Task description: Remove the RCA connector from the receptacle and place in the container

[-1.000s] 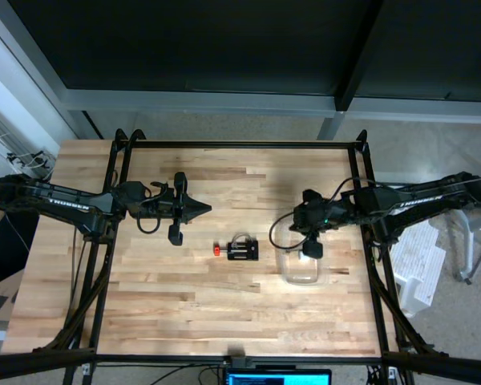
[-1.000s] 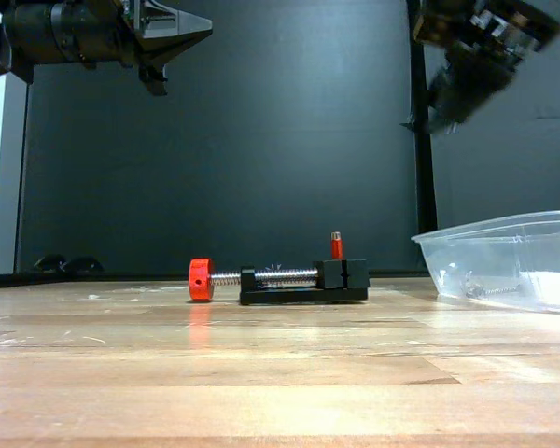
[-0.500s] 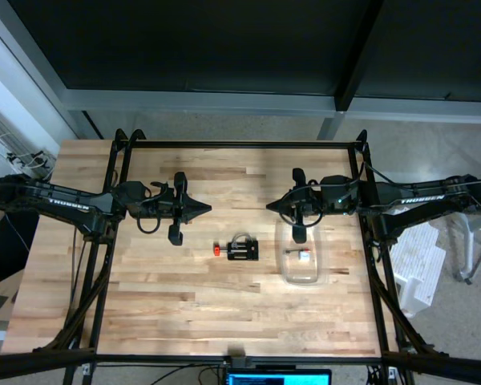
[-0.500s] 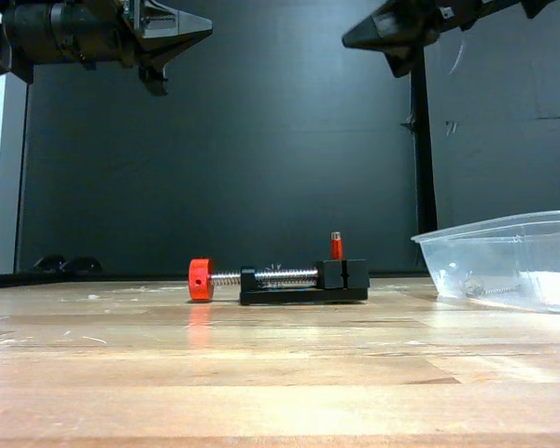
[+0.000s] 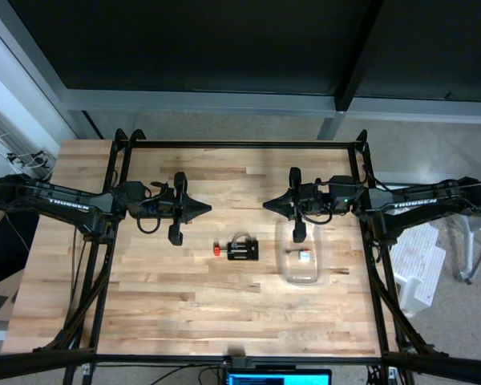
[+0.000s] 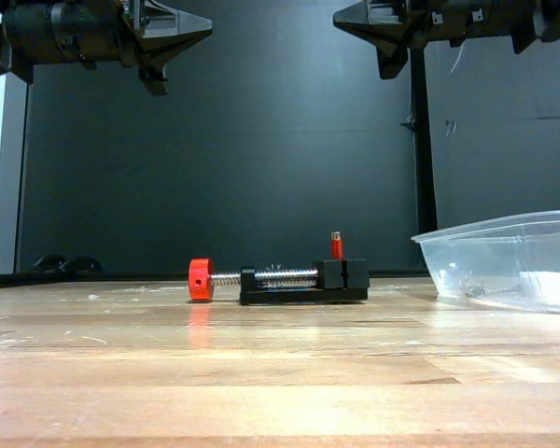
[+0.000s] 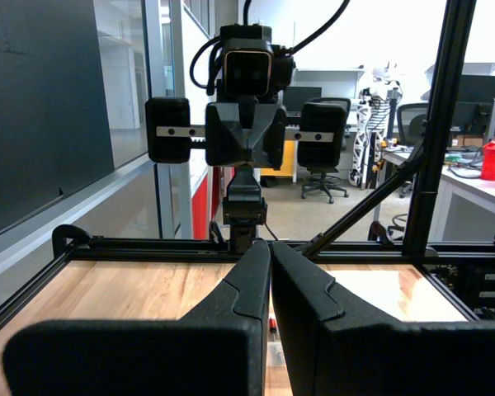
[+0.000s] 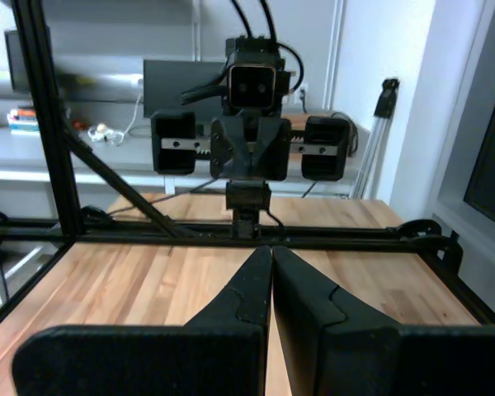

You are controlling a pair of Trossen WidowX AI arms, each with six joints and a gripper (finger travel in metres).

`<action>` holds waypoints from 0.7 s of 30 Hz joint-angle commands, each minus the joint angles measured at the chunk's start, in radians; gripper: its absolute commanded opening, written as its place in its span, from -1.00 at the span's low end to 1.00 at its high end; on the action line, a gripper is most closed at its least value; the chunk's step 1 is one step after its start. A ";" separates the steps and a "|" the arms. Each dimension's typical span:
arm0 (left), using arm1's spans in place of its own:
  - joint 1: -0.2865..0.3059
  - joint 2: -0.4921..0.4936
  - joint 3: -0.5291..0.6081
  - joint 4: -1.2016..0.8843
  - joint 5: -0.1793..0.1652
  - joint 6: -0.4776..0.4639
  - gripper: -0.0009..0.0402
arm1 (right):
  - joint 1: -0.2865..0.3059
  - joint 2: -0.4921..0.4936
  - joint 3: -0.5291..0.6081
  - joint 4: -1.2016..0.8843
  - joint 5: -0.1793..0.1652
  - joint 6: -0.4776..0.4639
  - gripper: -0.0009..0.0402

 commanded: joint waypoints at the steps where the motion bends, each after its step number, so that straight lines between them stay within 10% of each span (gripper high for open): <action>1: 0.000 0.000 0.000 0.000 0.000 0.000 -0.96 | 0.000 0.001 -0.027 0.045 0.001 0.013 -0.96; 21: 0.000 0.000 0.000 0.000 0.000 0.000 -0.96 | -0.002 0.001 -0.059 0.100 0.003 0.043 -0.96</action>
